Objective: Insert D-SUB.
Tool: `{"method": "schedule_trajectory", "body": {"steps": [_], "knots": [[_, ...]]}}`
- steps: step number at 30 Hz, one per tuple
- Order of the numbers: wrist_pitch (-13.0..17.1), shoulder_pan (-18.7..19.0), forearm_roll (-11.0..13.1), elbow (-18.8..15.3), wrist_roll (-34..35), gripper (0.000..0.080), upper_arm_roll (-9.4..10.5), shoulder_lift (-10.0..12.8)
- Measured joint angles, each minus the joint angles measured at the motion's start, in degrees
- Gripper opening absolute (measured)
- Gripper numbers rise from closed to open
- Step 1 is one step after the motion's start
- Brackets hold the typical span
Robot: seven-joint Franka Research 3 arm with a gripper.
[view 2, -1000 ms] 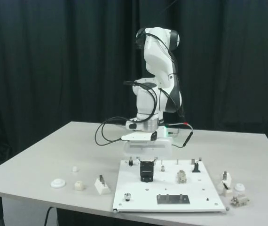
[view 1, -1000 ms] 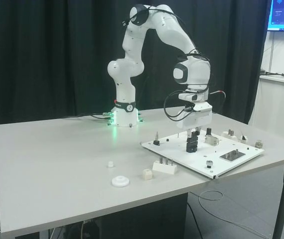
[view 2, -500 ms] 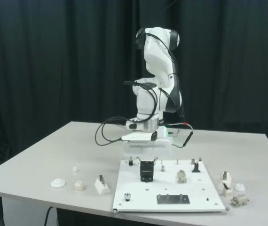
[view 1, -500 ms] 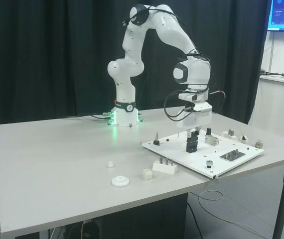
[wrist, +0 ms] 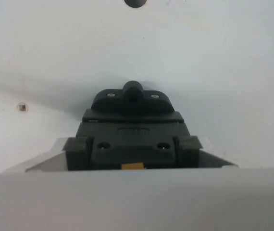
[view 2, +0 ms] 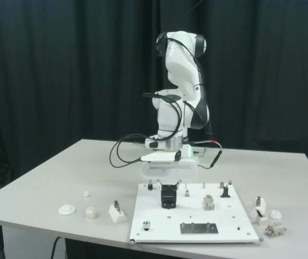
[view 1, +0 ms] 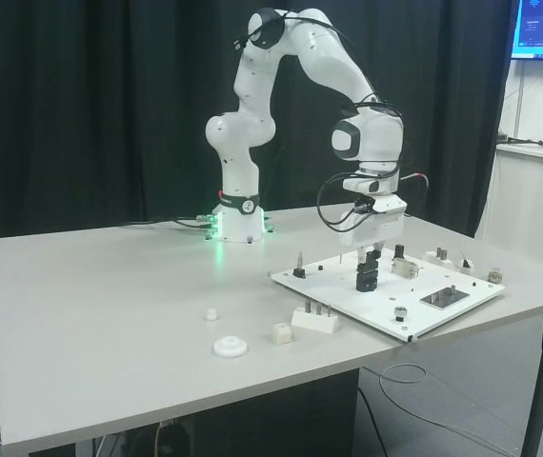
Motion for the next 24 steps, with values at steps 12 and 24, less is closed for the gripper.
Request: {"method": "schedule_trajectory", "body": {"steps": [12,24], "knots": [[0.0,0.0,0.0,0.0,3.7,0.0383,0.00,0.0],[0.0,0.0,0.0,0.0,5.7,0.0383,0.01,0.0]]}}
